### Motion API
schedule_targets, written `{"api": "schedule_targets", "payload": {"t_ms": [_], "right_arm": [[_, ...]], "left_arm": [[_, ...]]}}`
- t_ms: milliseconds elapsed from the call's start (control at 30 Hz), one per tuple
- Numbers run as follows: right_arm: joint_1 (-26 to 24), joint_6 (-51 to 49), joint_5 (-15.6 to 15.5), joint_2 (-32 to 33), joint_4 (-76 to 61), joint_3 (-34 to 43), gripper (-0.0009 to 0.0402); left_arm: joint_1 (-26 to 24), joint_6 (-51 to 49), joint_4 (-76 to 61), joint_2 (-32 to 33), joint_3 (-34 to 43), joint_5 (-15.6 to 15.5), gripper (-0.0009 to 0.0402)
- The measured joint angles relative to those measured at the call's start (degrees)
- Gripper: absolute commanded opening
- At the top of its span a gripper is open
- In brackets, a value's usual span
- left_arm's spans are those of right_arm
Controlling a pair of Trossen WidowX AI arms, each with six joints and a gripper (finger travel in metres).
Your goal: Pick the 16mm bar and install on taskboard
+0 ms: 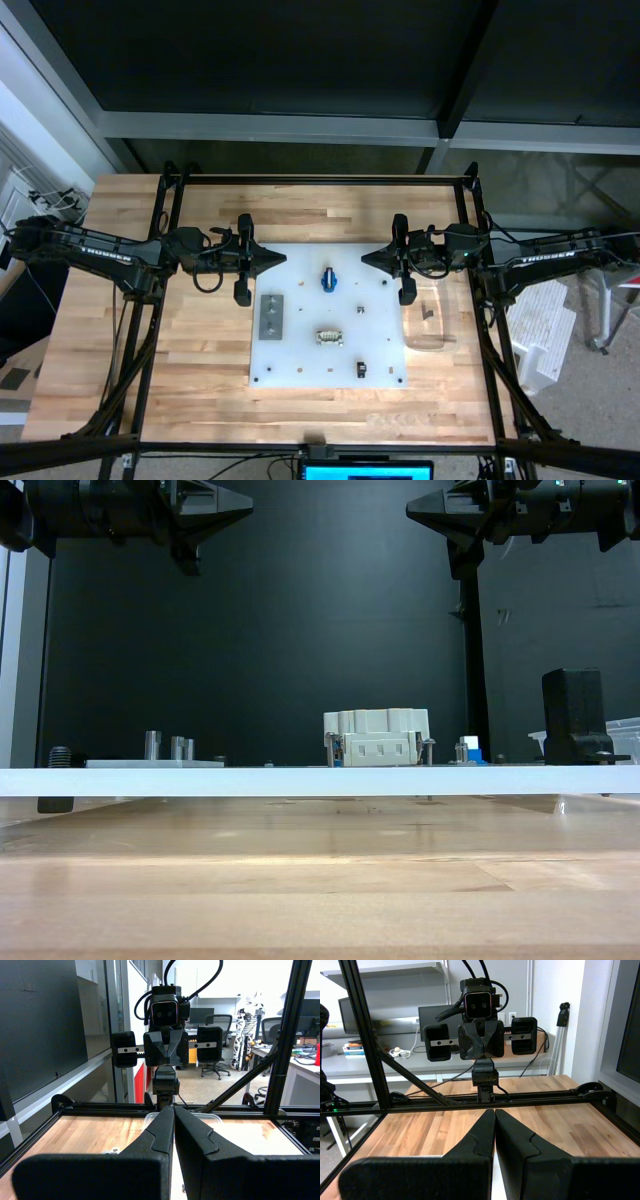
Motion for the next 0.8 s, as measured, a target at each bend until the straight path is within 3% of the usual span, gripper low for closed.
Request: {"api": "schedule_targets", "payload": {"t_ms": [567,800], "right_arm": [[0.3,0.2,-0.5,-0.1,-0.1,0.6,0.0000],[0.6,0.6,0.0,-0.1,-14.8,5.5,0.0000]], "left_arm": [[0.0,0.0,0.0,0.0,0.0,0.0,0.0000],[0.0,0.0,0.0,0.0,0.0,0.0,0.0000]]}}
